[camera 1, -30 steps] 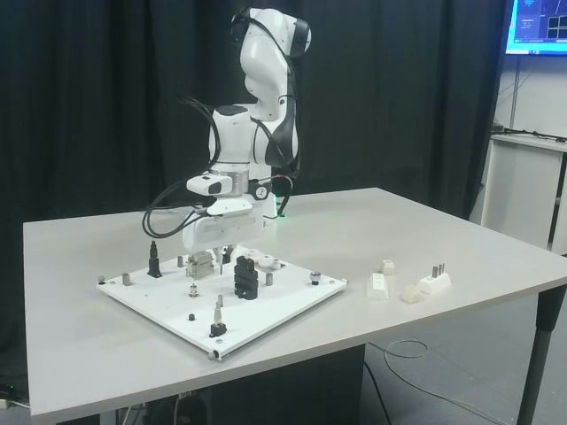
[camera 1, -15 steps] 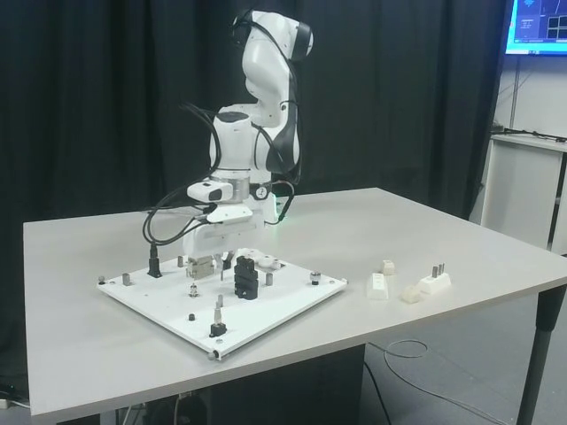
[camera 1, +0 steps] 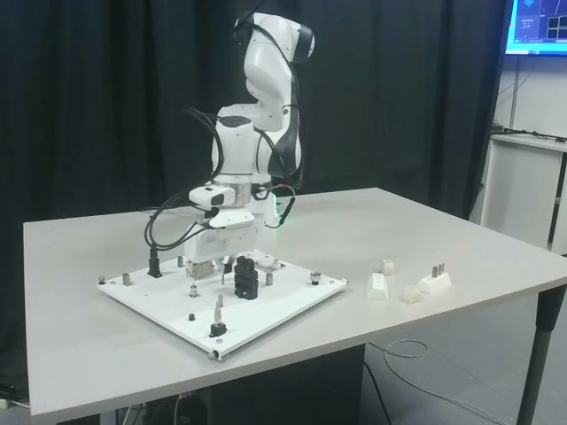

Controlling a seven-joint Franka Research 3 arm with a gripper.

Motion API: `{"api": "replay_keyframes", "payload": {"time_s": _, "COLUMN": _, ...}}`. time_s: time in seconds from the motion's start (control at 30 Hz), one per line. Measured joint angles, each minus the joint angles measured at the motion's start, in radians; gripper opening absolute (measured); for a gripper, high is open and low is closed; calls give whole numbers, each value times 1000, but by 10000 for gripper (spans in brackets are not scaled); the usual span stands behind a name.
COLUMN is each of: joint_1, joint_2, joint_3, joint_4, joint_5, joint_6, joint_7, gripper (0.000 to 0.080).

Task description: Insert square peg 1.

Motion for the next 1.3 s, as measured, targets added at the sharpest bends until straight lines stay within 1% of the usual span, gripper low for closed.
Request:
{"api": "replay_keyframes", "payload": {"time_s": 0.93, "joint_1": 0, "joint_2": 1, "joint_3": 0, "joint_4": 0, "joint_5": 0, "joint_6": -2, "joint_7": -3, "gripper": 36}}
{"api": "replay_keyframes", "payload": {"time_s": 1.3, "joint_1": 0, "joint_2": 1, "joint_3": 0, "joint_4": 0, "joint_5": 0, "joint_6": -2, "joint_7": -49, "gripper": 36}}
